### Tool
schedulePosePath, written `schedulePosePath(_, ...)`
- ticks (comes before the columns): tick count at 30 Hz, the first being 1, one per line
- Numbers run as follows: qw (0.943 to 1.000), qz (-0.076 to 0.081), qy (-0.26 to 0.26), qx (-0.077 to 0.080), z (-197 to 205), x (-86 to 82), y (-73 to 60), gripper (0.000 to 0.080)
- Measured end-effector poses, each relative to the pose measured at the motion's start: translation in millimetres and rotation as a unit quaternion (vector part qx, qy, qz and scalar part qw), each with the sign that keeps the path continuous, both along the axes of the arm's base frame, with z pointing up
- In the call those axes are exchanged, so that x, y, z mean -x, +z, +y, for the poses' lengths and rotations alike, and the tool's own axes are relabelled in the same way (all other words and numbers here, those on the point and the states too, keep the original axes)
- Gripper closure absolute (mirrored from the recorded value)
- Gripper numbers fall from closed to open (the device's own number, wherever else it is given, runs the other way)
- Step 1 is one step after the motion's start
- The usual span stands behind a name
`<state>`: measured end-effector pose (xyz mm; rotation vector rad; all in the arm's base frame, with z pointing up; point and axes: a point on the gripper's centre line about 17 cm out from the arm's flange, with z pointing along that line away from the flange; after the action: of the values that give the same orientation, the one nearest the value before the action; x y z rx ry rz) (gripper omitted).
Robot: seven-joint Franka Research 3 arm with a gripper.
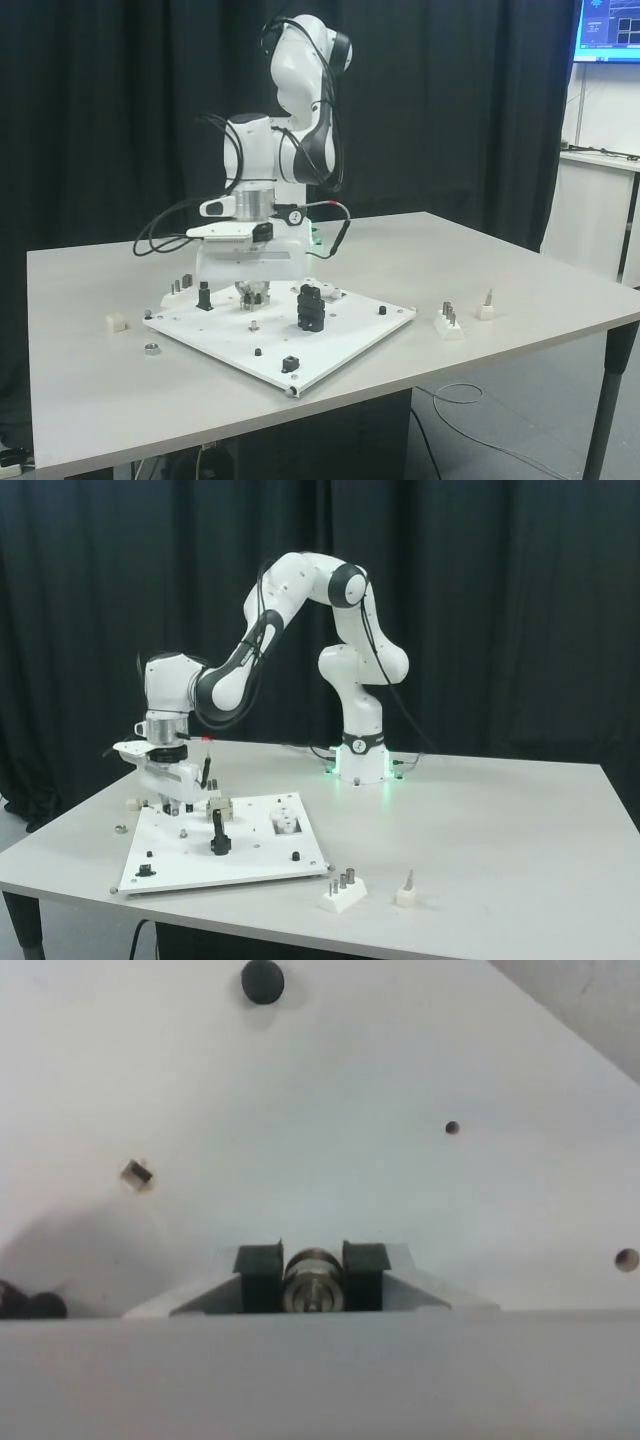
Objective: Insert BNC.
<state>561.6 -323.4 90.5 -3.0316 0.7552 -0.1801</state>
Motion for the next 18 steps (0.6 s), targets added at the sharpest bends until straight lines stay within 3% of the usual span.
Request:
schedulePosePath(8, 1.0, 0.004, 0.001, 0.005, 2, -1.0, -14.0, 0.0681)
schedulePosePath(18, 0.9999, 0.007, 0.001, 0.01, 0, 0.1, -21.6, 0.0681)
